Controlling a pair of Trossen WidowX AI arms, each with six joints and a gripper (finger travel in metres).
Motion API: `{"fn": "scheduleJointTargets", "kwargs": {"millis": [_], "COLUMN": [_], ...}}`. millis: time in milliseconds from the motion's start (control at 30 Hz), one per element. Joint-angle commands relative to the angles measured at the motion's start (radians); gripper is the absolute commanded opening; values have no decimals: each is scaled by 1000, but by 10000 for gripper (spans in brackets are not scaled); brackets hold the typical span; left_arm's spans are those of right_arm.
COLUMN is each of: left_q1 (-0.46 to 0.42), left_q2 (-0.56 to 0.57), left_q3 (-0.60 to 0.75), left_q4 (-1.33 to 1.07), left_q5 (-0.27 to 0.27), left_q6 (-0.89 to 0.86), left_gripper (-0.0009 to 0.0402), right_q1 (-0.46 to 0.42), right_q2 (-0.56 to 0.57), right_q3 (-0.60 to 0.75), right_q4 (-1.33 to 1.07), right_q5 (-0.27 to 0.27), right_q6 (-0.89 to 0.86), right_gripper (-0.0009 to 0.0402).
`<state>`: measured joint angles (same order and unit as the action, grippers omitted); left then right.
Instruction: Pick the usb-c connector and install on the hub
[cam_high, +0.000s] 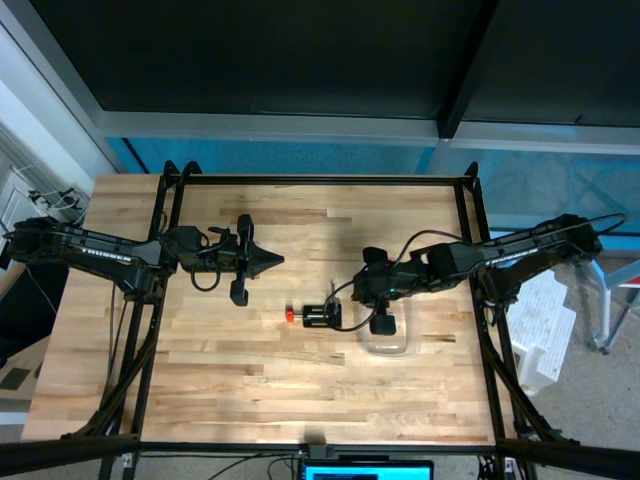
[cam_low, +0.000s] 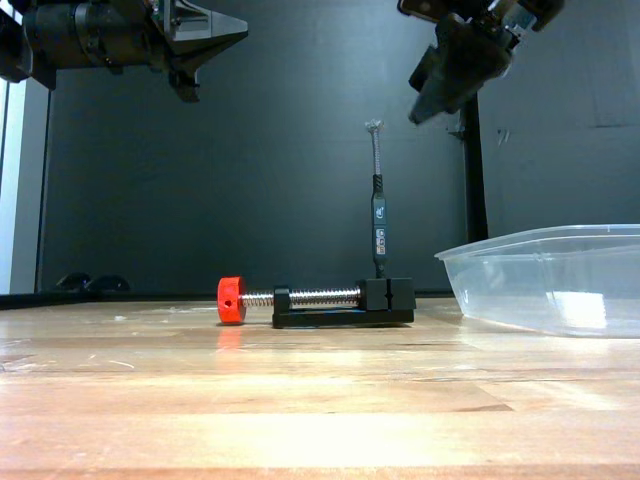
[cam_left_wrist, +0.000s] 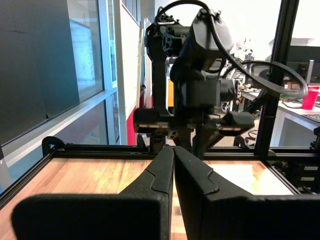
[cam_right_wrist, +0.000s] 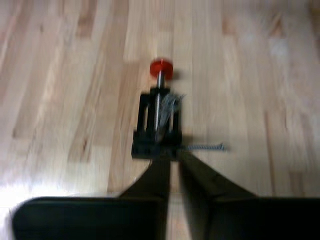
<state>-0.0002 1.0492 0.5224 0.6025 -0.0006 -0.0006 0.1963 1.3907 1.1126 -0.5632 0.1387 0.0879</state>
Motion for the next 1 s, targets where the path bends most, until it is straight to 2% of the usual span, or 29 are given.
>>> {"fn": "scheduleJointTargets", "kwargs": {"millis": [33,133,467,533,633,833,933,1000], "left_q1": [0,0,0,0,0,0,0,0], "left_q2": [0,0,0,0,0,0,0,0], "left_q3": [0,0,0,0,0,0,0,0], "left_q4": [0,0,0,0,0,0,0,0], "left_q5": [0,0,0,0,0,0,0,0], "left_q6": [0,0,0,0,0,0,0,0], "left_gripper": [0,0,0,0,0,0,0,0], "right_q1": [-9,-24,-93,-115,-151,-175,-174,-173], "right_q2": [-38,-73,-210,-230,-257,-280,-285,-290], "right_q3": [-41,-91,-226,-248,-288,-359,-379,-383], "right_q4": [89,191,524,590,693,849,893,908], "right_q5": [3,3,-6,-15,-63,-66,-108,-103], "right_q6": [-2,-29,-99,-101,-98,-96,-91,-80], "right_gripper": [9,-2,0,0,0,0,0,0]}}
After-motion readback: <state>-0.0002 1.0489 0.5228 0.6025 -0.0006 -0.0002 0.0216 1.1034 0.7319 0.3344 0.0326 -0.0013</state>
